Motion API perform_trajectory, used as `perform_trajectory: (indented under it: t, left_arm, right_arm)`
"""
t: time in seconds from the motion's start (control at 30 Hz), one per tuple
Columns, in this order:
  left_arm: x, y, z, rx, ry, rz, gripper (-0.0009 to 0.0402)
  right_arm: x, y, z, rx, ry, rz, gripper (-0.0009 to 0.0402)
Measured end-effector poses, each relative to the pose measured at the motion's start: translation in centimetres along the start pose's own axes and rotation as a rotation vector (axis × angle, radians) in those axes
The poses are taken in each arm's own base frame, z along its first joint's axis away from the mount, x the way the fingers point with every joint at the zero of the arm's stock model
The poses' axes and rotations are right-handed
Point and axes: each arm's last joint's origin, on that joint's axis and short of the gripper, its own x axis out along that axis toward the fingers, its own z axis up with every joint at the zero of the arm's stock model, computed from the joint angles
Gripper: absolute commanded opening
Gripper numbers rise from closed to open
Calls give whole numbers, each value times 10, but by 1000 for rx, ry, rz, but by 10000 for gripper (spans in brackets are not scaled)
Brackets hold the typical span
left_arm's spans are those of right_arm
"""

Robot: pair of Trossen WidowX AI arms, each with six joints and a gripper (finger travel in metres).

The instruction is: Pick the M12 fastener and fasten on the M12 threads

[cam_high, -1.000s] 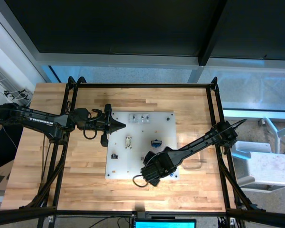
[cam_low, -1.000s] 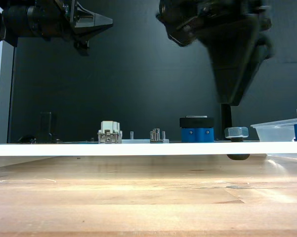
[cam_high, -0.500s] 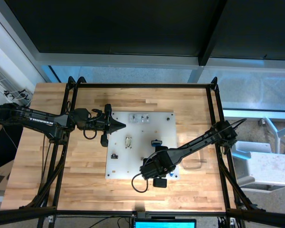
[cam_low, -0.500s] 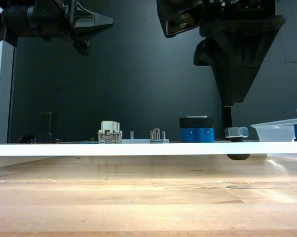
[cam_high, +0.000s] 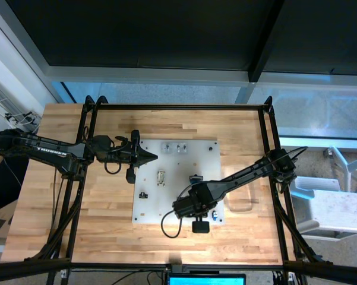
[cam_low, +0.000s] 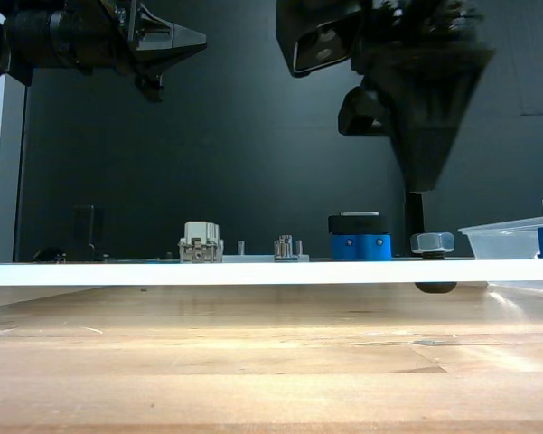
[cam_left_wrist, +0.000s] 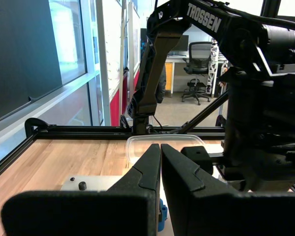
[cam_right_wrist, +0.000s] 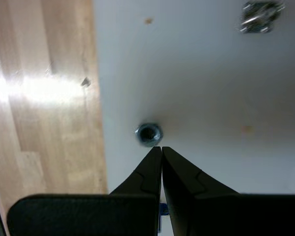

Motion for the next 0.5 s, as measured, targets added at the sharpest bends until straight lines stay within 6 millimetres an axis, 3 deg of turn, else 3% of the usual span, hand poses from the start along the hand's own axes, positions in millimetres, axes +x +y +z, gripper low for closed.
perform_trajectory:
  t: [0.5]
  left_arm:
    - [0, 0, 0, 0, 0, 0, 0]
  right_arm:
    - [16, 9, -9, -17, -17, -75, 0]
